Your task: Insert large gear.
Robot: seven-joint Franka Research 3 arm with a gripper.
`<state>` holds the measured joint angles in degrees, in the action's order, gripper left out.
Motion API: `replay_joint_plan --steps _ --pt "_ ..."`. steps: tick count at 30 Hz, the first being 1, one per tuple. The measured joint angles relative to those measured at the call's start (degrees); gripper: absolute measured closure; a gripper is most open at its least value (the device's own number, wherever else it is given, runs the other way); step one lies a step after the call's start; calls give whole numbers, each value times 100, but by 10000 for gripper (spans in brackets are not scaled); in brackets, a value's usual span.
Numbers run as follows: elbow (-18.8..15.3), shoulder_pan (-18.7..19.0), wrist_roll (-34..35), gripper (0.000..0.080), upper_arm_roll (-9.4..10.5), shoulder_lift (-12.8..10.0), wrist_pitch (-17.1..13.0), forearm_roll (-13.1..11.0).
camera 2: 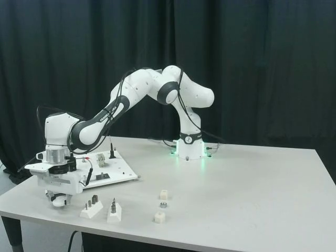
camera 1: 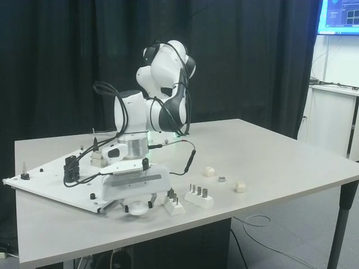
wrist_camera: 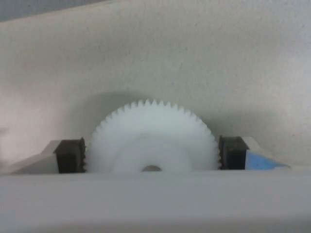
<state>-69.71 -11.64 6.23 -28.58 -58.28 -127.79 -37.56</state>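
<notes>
Wrist view shows you the gripper (wrist_camera: 151, 154) clamped on the white large gear (wrist_camera: 151, 138), its black fingers (wrist_camera: 70, 155) pressing the toothed rim from both sides, held low over the grey table (camera 1: 269, 157) near the white board's (camera 1: 45, 182) front edge

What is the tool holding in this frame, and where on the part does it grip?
The tool holds the large white gear by its toothed rim, one black finger pressed on each opposite side.
</notes>
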Motion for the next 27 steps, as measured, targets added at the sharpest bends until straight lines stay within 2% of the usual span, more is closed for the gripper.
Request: replay_joint_plan --steps 27 --pt "54 7 99 206 -54 7 45 118"
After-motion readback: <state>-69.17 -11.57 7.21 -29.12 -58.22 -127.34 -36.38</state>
